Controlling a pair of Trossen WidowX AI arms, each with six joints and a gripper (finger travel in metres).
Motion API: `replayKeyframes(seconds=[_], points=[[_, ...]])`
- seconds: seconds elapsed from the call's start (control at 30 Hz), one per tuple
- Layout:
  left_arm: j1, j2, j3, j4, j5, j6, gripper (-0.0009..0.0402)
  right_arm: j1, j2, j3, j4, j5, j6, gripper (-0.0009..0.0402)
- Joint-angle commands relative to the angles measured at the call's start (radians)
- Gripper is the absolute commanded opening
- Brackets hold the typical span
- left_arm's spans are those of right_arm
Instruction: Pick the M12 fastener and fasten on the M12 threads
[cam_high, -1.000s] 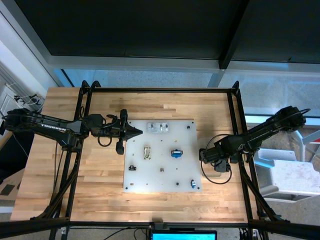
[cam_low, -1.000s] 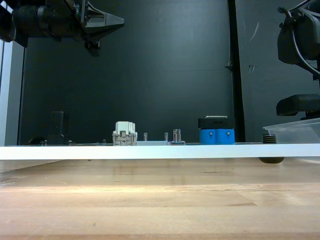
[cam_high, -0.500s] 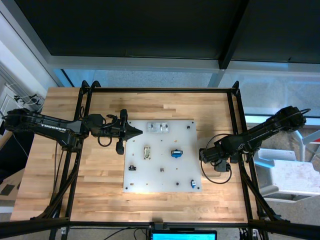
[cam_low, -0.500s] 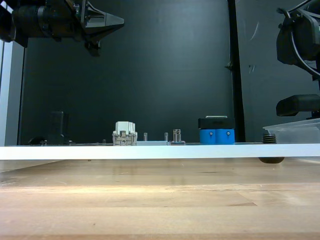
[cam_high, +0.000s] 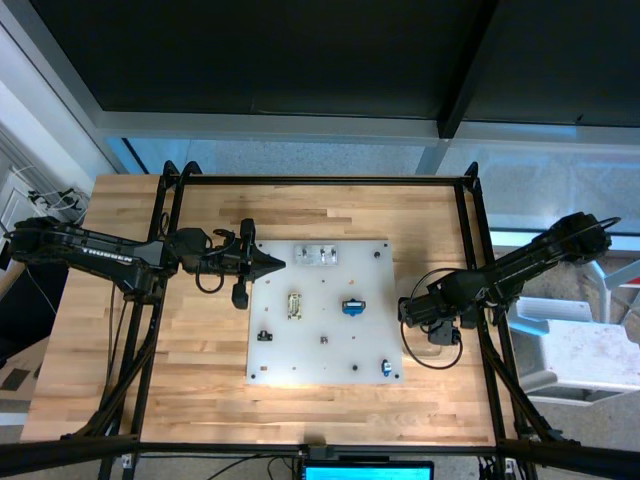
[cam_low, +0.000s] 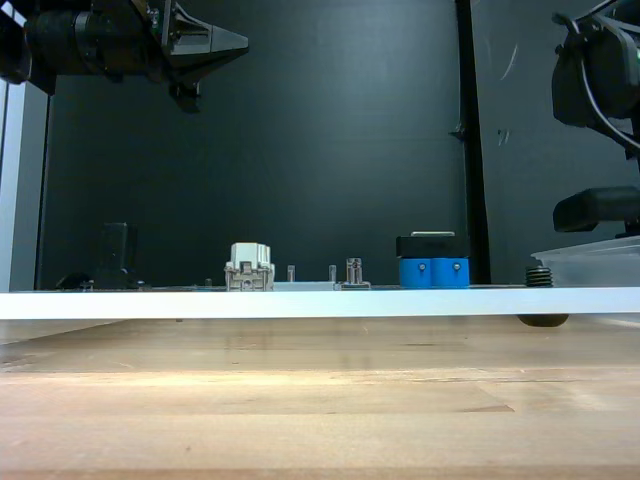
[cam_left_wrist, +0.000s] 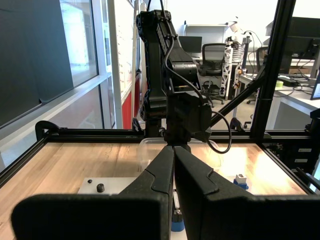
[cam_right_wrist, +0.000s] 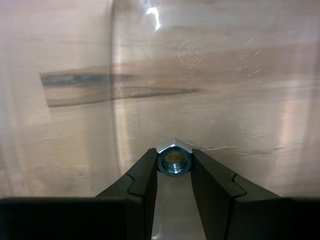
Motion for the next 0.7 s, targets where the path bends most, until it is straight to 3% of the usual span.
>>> replayKeyframes(seconds=[0.03,0.4,0.7], points=[[0.000,0.000,0.000,0.000,0.000,0.000,0.0000,0.000,-0.013,0.047,-0.042,0.010,0.001,0.0037],[0.000,0.000,0.000,0.000,0.000,0.000,0.0000,0.003,0.011,0.317,-0.257,0.011,0.023,0.0035],[0.000,0.000,0.000,0.000,0.000,0.000,0.0000,0.022,0.214,0.579,-0.327,0.019,0.022,0.0035]])
